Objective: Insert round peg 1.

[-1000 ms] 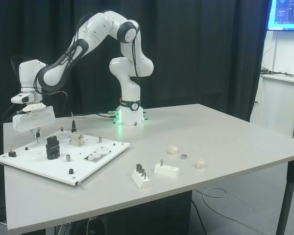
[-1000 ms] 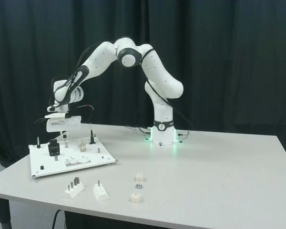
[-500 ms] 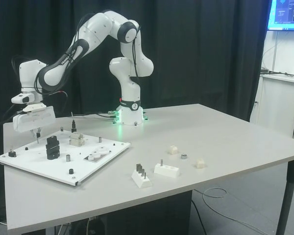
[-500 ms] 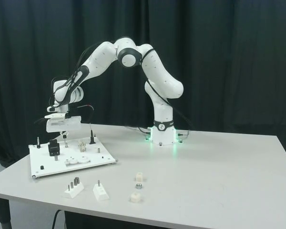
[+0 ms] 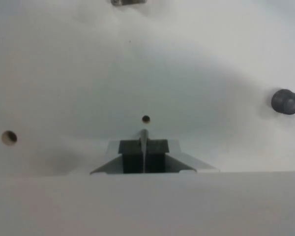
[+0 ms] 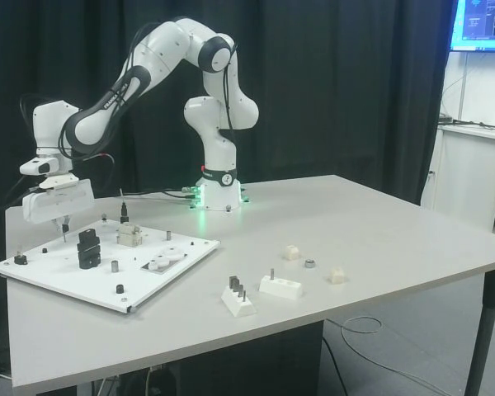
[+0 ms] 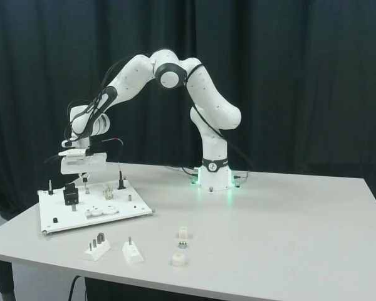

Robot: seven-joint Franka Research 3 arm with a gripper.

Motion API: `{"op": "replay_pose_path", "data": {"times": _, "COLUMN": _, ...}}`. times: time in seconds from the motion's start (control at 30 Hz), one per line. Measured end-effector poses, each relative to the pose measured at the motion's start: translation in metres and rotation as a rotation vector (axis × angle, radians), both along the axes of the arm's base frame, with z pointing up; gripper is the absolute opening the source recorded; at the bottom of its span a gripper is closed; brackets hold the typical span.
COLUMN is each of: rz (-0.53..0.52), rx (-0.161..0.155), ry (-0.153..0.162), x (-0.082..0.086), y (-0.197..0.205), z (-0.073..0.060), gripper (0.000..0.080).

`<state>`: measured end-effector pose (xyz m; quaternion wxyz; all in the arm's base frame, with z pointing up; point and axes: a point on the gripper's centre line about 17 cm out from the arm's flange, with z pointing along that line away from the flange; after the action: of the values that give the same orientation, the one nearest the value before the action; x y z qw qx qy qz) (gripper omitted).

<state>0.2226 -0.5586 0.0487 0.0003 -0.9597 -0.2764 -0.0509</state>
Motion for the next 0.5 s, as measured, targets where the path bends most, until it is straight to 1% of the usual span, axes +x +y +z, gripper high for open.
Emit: {"op": "replay_pose_path", "data": {"times": 0.5, "rz": -0.005, "rx": 0.003, "ry": -0.006, "x": 0.0017, "y": 0.0008, "z": -0.0001, "gripper": 0.0017}}
